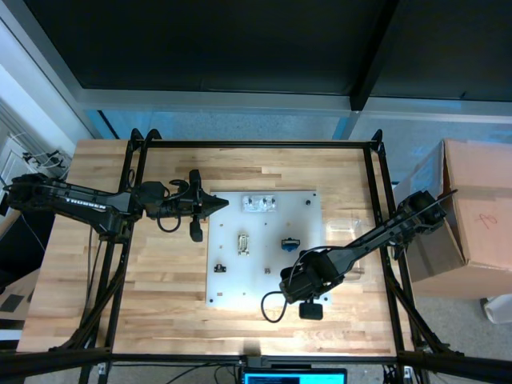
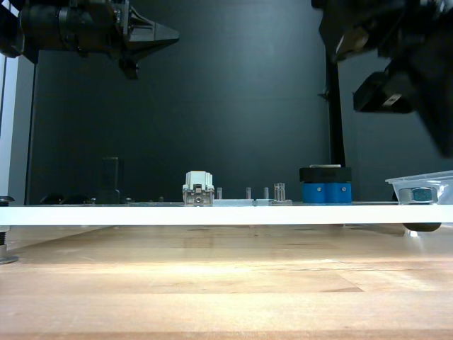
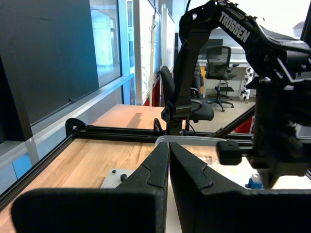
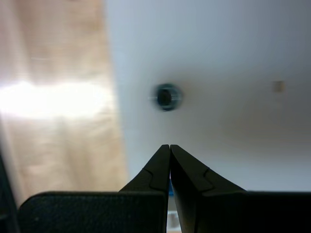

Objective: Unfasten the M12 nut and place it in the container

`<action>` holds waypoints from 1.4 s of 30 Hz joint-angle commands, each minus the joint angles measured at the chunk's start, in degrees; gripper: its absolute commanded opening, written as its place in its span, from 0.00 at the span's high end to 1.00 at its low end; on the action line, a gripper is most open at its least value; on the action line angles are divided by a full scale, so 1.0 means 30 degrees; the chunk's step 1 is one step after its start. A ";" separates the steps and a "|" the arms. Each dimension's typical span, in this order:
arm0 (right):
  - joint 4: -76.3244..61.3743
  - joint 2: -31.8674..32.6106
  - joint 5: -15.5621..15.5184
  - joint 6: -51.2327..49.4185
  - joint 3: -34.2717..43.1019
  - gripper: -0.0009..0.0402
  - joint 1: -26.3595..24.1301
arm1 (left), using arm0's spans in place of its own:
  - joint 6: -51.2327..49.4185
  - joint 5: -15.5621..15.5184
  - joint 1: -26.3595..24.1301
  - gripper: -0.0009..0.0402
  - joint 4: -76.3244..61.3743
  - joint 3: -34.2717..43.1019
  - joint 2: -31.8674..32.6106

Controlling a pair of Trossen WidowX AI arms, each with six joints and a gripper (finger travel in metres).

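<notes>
Right gripper (image 4: 169, 145) fingers pressed together, holding nothing; nut (image 4: 167, 97) sits on its stud (blurry) just past the fingertips, apart from them. Left gripper (image 3: 168, 144) fingers also together, empty, raised well away from the nut.

Looking down, the right tool (image 1: 296, 282) hangs over the near right edge of the board (image 1: 240, 280) and hides the stud. Its own camera gives the nut (image 4: 167, 96) only as a blur, so whether it is on its stud I cannot tell. Low down, the clear tray (image 2: 421, 179) is cut off at the side. So is the arm (image 2: 42, 21) behind the left tool (image 2: 170, 32), which is raised over the board's left edge.
</notes>
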 commanded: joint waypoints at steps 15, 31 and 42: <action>0.1756 0.1683 0.0036 0.1013 0.0000 0.98 0.0277 | 0.0000 0.0007 0.0007 0.98 0.0000 0.0007 0.0007; 0.2025 0.1778 0.1035 0.0991 -0.0146 0.98 0.0240 | 0.0000 0.0000 0.0007 0.98 0.0000 0.0007 0.0007; -0.0131 0.1392 0.5559 0.2557 0.0000 0.98 0.0219 | 0.0000 0.0007 0.0007 0.98 0.0000 0.0000 0.0007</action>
